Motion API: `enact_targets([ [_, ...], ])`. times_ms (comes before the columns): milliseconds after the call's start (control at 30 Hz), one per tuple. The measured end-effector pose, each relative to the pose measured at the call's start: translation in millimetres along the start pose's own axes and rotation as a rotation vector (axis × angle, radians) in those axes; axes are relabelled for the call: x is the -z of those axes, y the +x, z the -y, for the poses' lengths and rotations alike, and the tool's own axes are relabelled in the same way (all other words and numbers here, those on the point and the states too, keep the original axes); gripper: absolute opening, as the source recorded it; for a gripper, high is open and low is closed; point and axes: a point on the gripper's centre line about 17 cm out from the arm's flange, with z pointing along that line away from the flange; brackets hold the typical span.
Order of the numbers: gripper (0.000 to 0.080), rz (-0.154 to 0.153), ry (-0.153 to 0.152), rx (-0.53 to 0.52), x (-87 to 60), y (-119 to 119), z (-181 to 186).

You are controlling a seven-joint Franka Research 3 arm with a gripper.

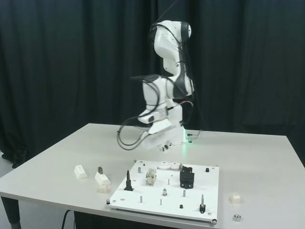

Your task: Insert small gear.

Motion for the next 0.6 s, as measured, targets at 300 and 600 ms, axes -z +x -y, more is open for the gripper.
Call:
enact_targets([
  [300,0.0140,0.085,-0.035,0.043,-5.3,29,42],
  [600,0.0140,0.149,-0.107,0.056,-13.3,46,70],
])
